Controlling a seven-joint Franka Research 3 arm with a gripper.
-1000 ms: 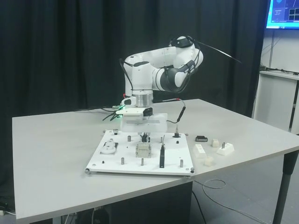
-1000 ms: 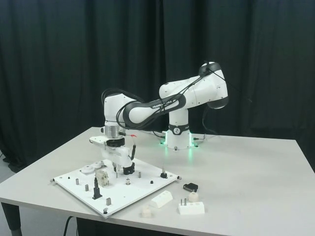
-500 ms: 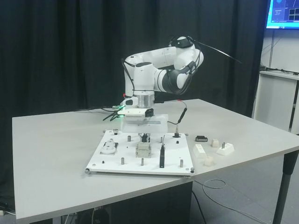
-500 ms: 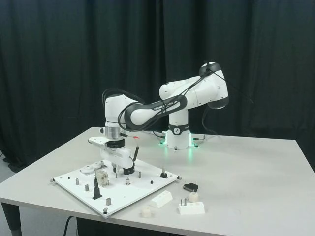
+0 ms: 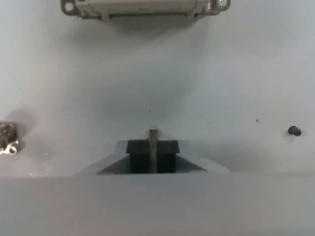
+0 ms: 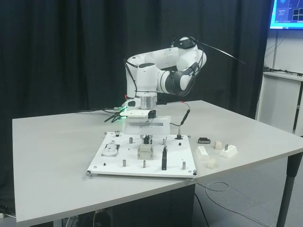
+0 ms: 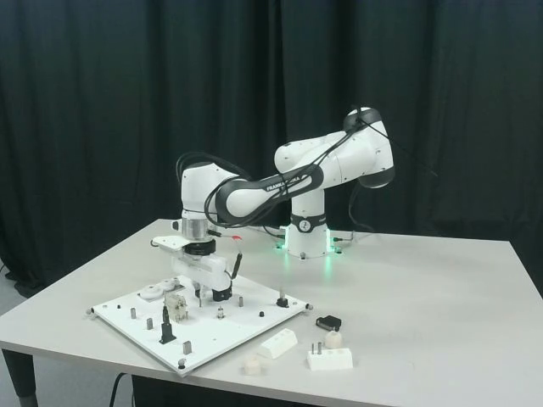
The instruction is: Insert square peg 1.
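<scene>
My gripper [image 5: 152,157] is shut on a thin grey peg [image 5: 152,140], which stands upright between the black fingers with its tip pointing down at the white board [image 5: 221,98]. In the first room view the gripper [image 6: 147,139] hangs low over the back middle of the board [image 6: 175,163], just behind a grey connector block [image 6: 145,152]. In the second room view the gripper [image 7: 201,291] holds the peg [image 7: 200,298] close above the board [image 7: 229,335]. I cannot tell whether the peg's tip touches the board.
Several short pegs, a black upright piece [image 6: 164,158] and a white round part [image 6: 111,149] stand on the board. White blocks [image 6: 202,151] [image 6: 228,150] and a small black part [image 6: 204,140] lie on the grey table [image 6: 57,156] to the board's right.
The arm's upper links have swung a little and the hand has risen slightly. The gripper stays over the same part of the board, still shut on the peg.
</scene>
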